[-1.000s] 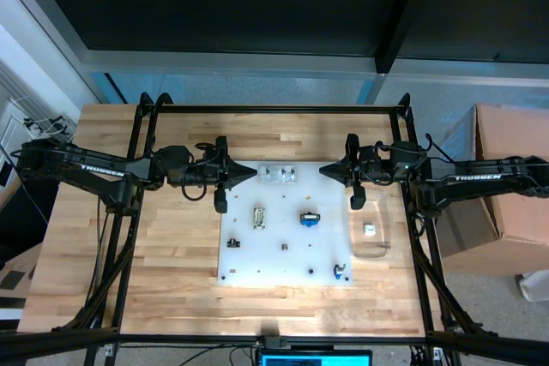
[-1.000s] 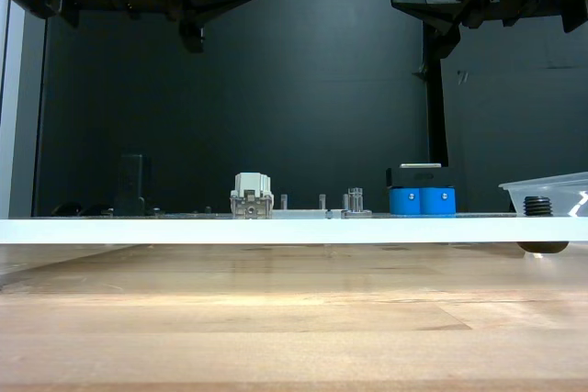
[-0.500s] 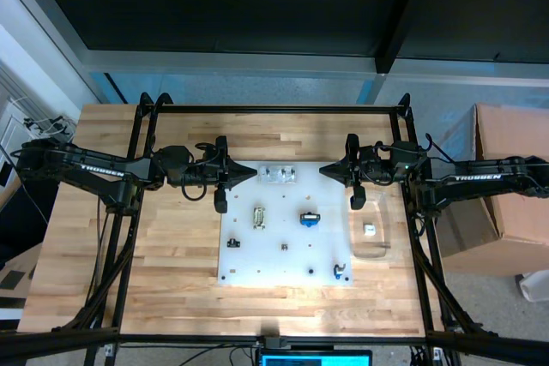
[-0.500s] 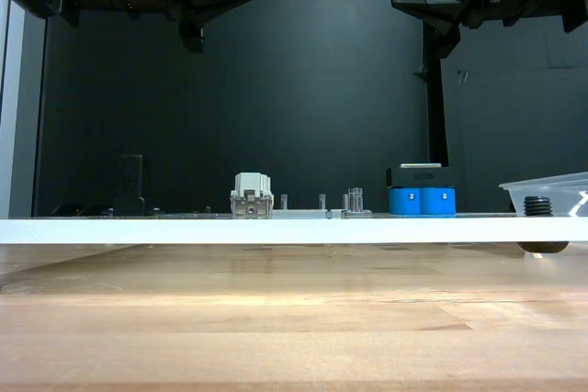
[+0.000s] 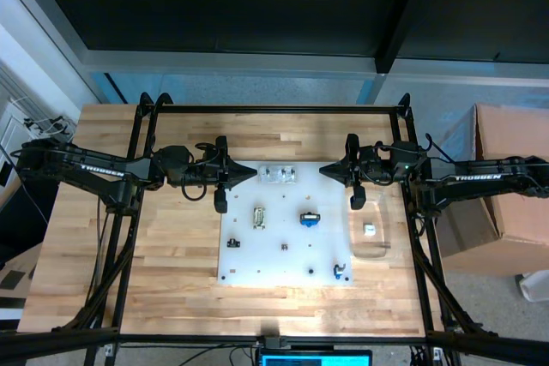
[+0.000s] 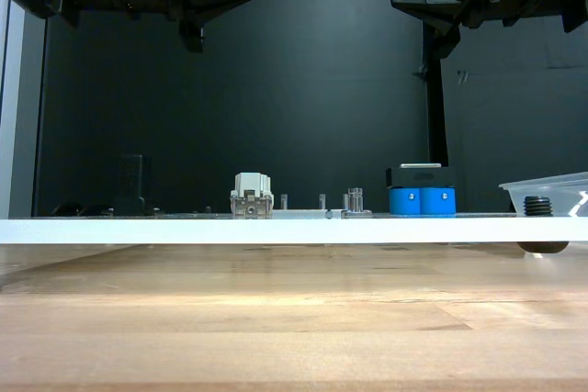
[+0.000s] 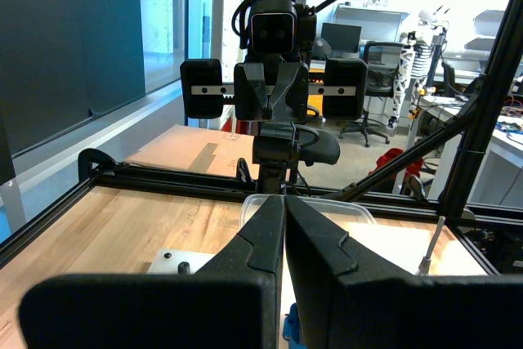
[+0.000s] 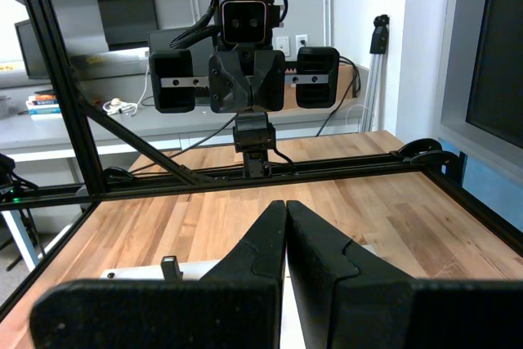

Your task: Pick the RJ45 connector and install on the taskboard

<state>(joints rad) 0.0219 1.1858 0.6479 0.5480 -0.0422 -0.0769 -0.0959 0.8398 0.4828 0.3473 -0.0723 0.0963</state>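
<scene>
- Pale butcher-block wooden bench (image 5: 171,255), ringed by a black metal rail frame (image 5: 274,110).
- Brown cardboard box (image 5: 506,186) standing just off the bench's right edge.
- Clear plastic tray (image 5: 371,256) lying on the bench, right side.
- Blue-lit screen (image 5: 313,357) at the near edge.

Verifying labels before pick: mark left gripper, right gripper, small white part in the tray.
left gripper (image 5: 255,174): high view, closed fingertips, raised over the taskboard (image 5: 257,267), far-left side.
right gripper (image 5: 322,170): high view, closed fingertips, raised over its far-right side.
small white part (image 5: 369,230): high view, top face, lying free in clear tray (image 5: 378,254).
</scene>
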